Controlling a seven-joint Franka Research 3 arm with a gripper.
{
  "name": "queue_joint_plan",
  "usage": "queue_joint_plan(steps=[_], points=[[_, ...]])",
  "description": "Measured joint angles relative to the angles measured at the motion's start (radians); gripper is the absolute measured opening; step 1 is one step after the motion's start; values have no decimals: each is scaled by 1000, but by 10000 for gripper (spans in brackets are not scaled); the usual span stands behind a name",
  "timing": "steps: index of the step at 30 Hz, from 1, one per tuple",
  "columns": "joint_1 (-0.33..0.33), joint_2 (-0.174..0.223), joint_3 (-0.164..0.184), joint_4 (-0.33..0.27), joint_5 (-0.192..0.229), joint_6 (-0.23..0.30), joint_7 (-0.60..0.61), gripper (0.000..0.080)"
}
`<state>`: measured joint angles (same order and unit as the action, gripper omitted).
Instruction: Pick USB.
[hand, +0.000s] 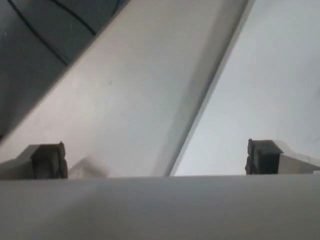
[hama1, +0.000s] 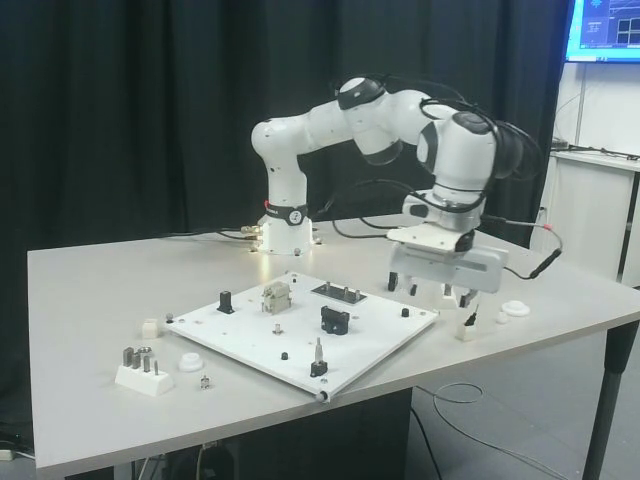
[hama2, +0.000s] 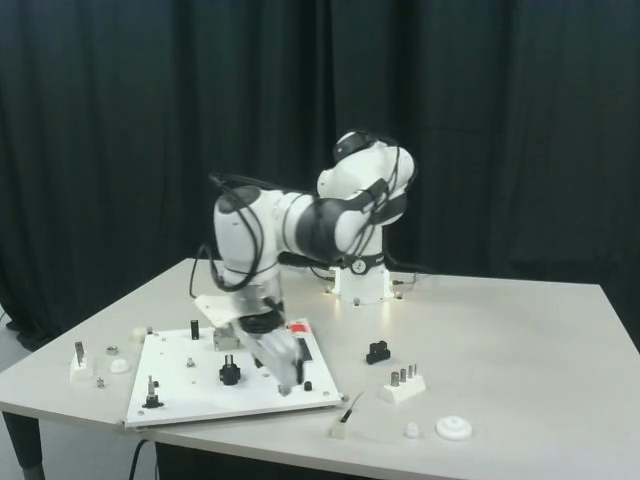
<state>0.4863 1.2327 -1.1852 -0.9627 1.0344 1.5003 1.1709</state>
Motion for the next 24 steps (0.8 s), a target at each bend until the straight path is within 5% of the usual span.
queue_joint_plan(steps=[10,24], points=[[79,0,-9,-2,-45,0,-9,800],[155,4,-14,-10,-74,35,-185,800]])
